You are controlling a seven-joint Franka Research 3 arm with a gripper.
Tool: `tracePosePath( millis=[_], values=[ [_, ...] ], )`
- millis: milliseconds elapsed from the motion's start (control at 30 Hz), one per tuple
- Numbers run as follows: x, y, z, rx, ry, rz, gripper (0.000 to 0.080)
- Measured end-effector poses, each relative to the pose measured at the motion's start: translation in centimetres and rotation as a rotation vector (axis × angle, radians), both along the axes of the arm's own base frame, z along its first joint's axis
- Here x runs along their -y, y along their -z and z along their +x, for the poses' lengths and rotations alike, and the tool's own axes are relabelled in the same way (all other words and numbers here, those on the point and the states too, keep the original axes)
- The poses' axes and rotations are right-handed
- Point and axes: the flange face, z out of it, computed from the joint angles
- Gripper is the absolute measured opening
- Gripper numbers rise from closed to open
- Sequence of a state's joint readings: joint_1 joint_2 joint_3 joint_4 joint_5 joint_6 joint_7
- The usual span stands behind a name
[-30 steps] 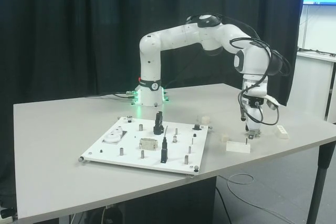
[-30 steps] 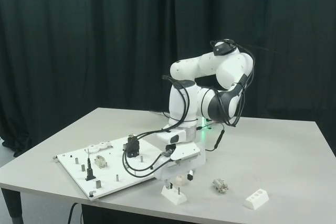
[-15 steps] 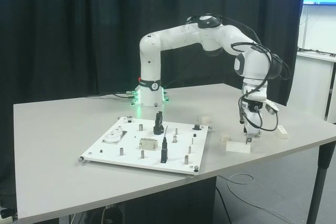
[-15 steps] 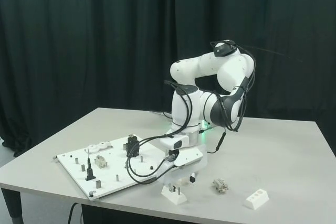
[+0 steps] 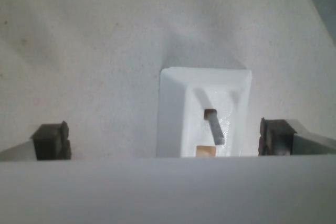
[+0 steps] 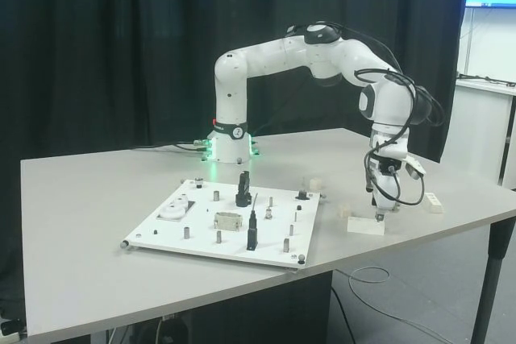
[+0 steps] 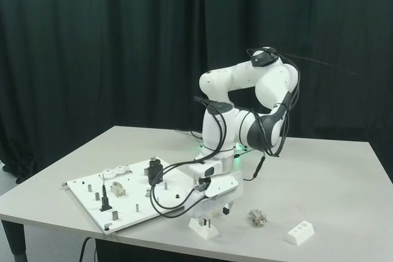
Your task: Pick square peg 1.
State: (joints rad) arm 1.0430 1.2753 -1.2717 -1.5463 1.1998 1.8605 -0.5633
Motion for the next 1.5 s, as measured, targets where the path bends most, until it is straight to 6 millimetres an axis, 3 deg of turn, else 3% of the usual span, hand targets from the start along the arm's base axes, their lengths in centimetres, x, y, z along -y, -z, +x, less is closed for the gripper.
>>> tracePosePath(
  millis=[500, 533, 833, 867, 1000, 1033, 1233, 1267, 1500],
  values=[
    [-0.1, 0.6, 0.0, 0.009, -0.015, -0.004, 0.08],
    [-0.1, 0.6, 0.0, 0.009, -0.015, -0.004, 0.0674],
    [-0.2, 0.9, -0.1, 0.008, -0.017, -0.003, 0.0674],
    [-0.2, 1.0, -0.1, 0.008, -0.017, -0.003, 0.033],
    [-0.1, 1.0, -0.1, 0.008, -0.017, -0.003, 0.033],
    [-0.1, 1.0, -0.1, 0.008, -0.017, -0.003, 0.0136],
    [-0.1, 0.8, -0.1, 0.01, -0.017, -0.002, 0.0136],
    [-0.2, 0.7, -0.1, 0.011, -0.017, -0.002, 0.0035],
    [-0.3, -0.7, 0.2, 0.03, -0.019, -0.001, 0.0026]
  ],
)
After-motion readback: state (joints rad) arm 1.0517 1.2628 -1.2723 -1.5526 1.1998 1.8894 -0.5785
